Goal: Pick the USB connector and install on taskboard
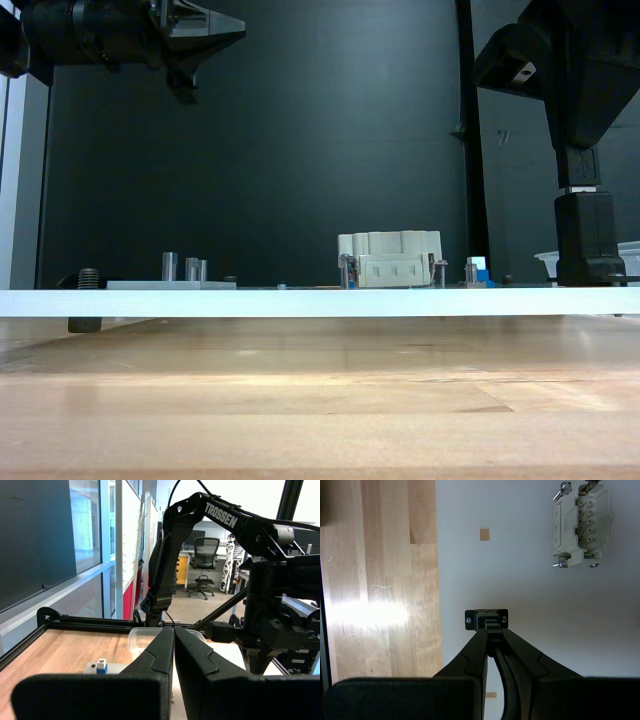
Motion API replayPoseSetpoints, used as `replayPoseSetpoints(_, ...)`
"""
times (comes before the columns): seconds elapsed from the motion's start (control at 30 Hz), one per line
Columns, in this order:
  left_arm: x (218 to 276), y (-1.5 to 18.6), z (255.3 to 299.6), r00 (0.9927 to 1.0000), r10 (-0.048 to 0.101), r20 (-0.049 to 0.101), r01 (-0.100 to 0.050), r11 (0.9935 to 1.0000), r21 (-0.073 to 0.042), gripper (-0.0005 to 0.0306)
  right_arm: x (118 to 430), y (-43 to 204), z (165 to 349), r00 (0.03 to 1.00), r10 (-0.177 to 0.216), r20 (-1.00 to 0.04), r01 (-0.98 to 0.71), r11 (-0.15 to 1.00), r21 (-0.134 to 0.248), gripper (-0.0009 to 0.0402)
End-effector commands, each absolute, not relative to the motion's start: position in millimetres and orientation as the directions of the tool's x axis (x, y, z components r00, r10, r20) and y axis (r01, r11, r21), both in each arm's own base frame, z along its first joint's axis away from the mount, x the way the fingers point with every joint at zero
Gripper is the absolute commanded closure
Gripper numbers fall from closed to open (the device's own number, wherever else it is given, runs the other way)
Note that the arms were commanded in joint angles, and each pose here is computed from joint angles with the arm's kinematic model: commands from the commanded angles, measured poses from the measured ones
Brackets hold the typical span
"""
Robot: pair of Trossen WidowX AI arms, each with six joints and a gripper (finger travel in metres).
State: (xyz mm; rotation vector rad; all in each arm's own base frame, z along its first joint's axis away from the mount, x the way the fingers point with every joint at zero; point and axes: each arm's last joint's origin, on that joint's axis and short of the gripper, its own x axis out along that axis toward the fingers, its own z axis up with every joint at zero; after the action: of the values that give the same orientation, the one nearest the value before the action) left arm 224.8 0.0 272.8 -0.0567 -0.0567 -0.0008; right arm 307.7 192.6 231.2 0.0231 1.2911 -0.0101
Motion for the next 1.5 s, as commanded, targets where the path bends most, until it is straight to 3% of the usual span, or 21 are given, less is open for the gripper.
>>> replayPoseSetpoints(0.03,224.8,0.0,272.8,0.99837,0.0,0.057,0.003,0.99842,-0.056,0.03,307.0,192.7,229.9,0.265,0.007,-0.964,0.019,1.0,0.012,0.0393)
replayPoseSetpoints(0.77,224.8,0.1,272.8,0.99837,0.001,0.057,0.002,0.99842,-0.056,0.03,304.7,191.7,237.5,0.283,0.028,-0.959,0.015,0.999,0.033,0.039)
replayPoseSetpoints(1.23,224.8,0.0,272.8,0.99837,0.0,0.057,0.003,0.99842,-0.056,0.03,303.1,191.6,242.4,0.296,0.036,-0.954,0.015,0.999,0.042,0.0273)
replayPoseSetpoints(1.5,224.8,0.0,272.8,0.99837,0.001,0.057,0.002,0.99842,-0.056,0.03,299.0,188.8,259.4,0.31,0.036,-0.95,0.016,0.999,0.042,0.0225)
